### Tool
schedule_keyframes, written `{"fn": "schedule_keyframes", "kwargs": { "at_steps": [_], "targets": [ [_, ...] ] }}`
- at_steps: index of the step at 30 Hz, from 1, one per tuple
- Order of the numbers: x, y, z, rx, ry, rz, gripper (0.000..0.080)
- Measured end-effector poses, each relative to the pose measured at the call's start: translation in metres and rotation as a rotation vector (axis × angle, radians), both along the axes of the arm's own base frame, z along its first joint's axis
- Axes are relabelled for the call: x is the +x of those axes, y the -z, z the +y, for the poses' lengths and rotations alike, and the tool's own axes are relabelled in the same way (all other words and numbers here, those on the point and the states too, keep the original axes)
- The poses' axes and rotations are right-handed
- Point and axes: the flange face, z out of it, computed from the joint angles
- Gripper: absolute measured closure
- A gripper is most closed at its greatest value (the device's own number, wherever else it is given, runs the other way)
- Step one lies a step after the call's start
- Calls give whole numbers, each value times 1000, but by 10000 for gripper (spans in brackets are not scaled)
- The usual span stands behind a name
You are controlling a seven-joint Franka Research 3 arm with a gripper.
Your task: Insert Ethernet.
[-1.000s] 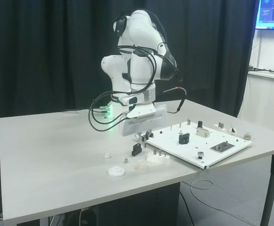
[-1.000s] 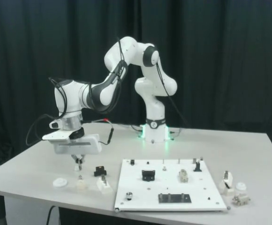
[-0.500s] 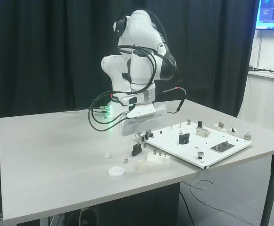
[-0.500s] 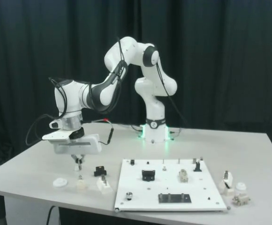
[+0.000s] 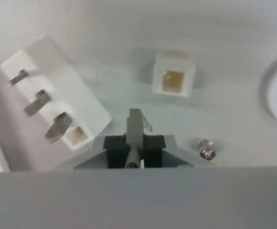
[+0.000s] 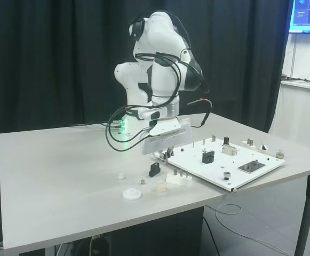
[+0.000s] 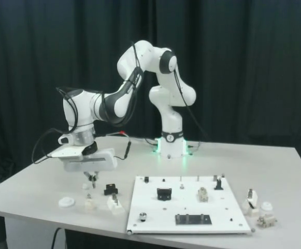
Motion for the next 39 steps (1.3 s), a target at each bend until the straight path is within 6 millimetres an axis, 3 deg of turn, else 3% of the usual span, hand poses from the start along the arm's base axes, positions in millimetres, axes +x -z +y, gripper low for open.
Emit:
{"fn": "schedule_keyframes", "kwargs": {
  "at_steps": [14,39],
  "targets": [
    [-15,-3,38,28,-48,81,732],
    [-65,4,98,27,-82,151,732]
  ]
}}
